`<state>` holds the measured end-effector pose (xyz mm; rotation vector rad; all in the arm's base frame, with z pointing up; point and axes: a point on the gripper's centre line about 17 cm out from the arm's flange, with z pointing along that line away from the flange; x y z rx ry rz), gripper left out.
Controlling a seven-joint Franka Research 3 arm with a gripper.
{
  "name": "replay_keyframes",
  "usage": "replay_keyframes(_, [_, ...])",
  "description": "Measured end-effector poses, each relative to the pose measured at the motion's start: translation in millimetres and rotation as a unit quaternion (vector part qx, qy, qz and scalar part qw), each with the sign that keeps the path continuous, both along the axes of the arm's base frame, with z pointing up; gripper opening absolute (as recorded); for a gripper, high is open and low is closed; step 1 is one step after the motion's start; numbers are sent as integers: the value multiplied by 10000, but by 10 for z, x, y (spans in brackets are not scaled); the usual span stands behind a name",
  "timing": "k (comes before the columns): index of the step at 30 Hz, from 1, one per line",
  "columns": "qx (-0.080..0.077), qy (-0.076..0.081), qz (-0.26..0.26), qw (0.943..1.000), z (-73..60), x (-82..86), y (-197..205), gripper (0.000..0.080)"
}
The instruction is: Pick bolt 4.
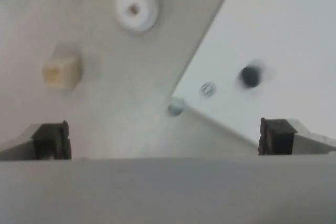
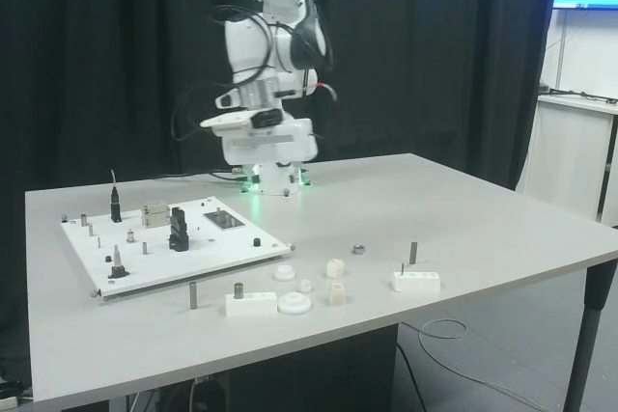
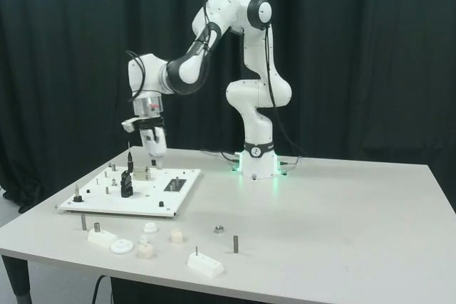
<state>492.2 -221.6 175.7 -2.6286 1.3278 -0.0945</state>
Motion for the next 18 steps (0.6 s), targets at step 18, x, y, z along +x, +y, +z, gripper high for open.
replay_keyframes(18, [86,308,52,9995,-207,219,1245,800])
